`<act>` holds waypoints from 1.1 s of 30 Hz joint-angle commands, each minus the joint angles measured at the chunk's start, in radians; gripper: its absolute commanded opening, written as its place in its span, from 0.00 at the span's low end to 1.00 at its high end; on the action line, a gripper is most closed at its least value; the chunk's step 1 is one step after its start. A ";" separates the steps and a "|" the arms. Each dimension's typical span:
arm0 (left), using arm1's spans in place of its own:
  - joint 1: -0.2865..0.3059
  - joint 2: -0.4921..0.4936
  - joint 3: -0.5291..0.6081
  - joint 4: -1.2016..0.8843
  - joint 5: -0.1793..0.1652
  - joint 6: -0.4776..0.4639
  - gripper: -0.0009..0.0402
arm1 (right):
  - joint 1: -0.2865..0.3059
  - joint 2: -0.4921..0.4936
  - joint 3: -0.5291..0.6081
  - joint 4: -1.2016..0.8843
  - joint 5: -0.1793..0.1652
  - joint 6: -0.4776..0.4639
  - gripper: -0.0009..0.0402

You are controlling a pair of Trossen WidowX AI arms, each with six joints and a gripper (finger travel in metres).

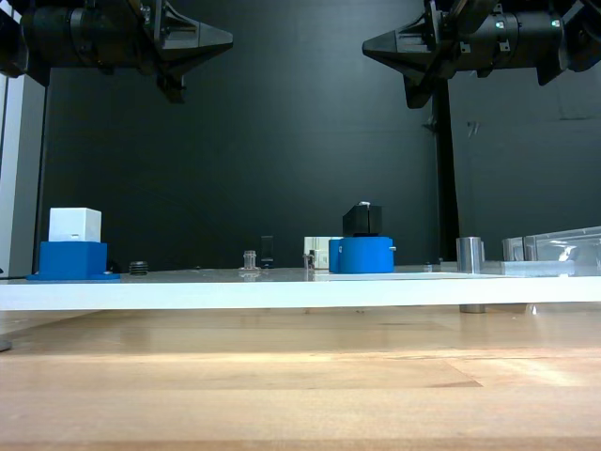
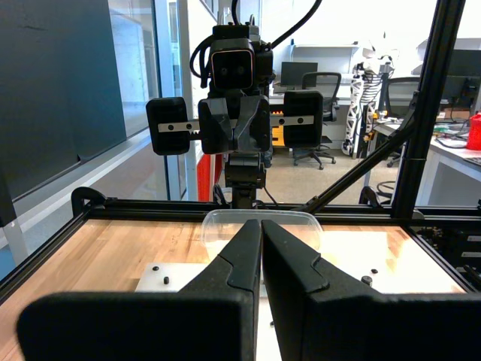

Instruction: Remove the 16mm cylinder and place in the container

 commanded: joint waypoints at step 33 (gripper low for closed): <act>0.000 0.000 0.000 0.000 0.000 0.000 0.02 | 0.144 0.178 0.394 -0.906 0.030 0.034 0.02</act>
